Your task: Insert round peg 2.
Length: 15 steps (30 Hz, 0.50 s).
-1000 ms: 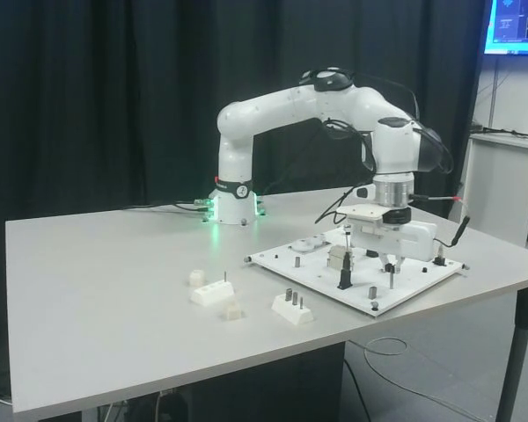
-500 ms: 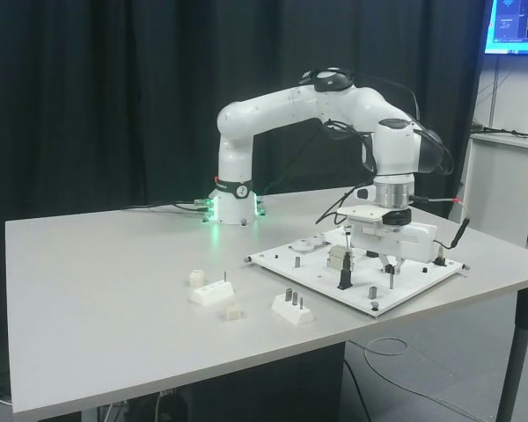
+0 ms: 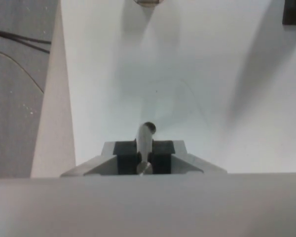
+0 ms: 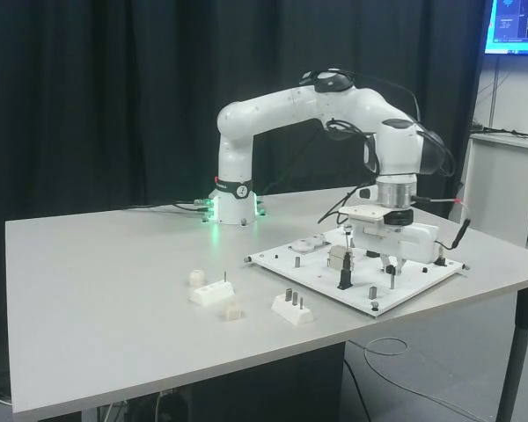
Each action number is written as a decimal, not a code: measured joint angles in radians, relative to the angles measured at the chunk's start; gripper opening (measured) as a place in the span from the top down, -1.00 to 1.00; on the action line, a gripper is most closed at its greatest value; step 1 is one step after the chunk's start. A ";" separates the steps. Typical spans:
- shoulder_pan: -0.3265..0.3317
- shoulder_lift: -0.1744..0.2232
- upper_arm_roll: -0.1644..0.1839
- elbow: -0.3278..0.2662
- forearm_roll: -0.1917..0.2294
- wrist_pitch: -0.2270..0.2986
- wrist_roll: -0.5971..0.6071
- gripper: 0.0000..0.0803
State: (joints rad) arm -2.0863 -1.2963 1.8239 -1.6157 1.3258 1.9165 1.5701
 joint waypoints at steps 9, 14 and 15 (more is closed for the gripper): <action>0.005 0.000 0.004 0.006 -0.027 0.013 0.020 0.85; 0.007 0.000 0.005 0.008 -0.035 0.014 0.029 0.85; 0.007 0.000 0.005 0.008 -0.036 0.014 0.029 0.85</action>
State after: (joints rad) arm -2.0790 -1.2964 1.8287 -1.6073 1.2896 1.9300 1.5994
